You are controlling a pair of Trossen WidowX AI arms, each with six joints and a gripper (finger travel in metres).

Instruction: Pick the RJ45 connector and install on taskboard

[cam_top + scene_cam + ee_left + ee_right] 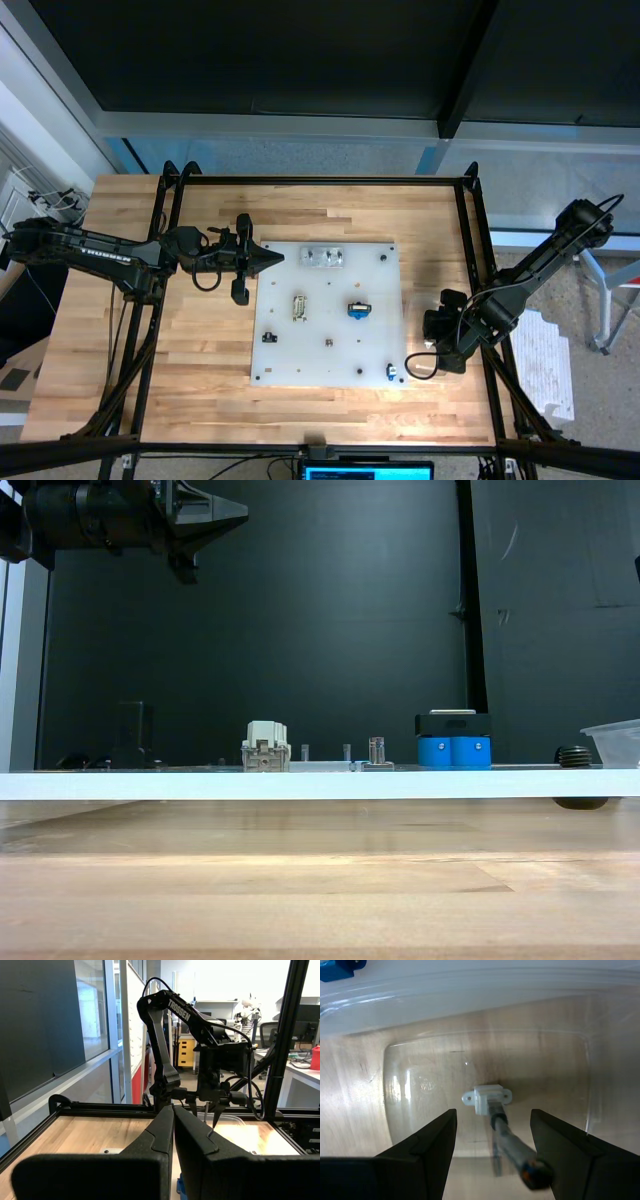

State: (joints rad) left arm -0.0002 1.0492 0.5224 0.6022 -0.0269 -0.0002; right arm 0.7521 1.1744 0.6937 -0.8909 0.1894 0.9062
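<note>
RJ45 connector (487, 1100) seen only by right wrist camera, lying in clear tray (420, 990), right gripper (492, 1114) spread wide around it, gripping nothing, left gripper (272, 258) closed, empty, high over taskboard (300, 350) edge

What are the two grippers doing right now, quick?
Left gripper: shut, empty, raised by the taskboard's left edge.
Right gripper: open, empty, over the RJ45 connector in the clear tray.

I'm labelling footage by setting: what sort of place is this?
Probably a robotics lab or workshop: a black-framed wooden bench carrying the taskboard, with office desks behind. The left gripper, shut, hovers at the board's far-left edge; the right gripper, open, hangs over the RJ45 connector in a clear tray.
</note>
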